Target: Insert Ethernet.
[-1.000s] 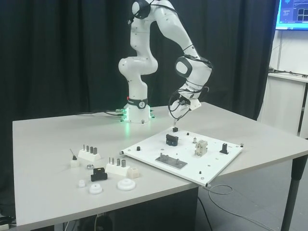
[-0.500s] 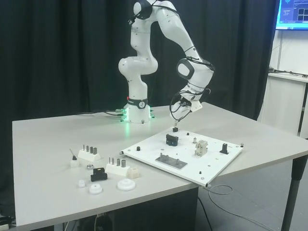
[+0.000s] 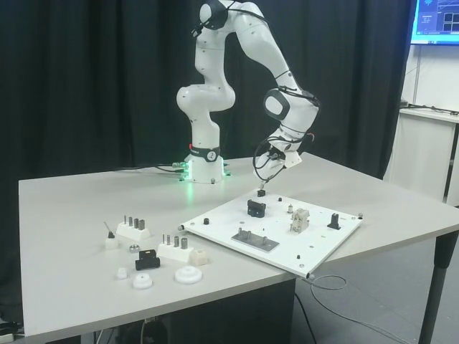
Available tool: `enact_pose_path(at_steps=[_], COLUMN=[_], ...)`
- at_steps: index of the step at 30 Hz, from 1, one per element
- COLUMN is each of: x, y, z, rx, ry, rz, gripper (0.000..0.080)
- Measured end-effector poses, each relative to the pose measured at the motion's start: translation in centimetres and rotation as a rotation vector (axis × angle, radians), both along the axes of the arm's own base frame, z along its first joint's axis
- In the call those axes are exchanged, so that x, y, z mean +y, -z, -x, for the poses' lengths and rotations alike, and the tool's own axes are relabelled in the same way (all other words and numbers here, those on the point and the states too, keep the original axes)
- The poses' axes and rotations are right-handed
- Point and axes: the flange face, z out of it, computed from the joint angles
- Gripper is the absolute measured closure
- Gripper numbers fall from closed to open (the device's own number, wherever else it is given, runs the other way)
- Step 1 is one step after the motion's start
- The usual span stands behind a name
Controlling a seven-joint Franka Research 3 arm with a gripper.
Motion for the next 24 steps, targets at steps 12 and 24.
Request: enact_pose_path(at_steps=[12, 24], x=[-0.01, -0.39], y=[-0.02, -0.14], z=[-0.08, -0.41], rx=[-0.002, -0.013], ry=[0.0, 0.006], rz=[0.0, -0.001], gripper=[0.0712, 0.0712])
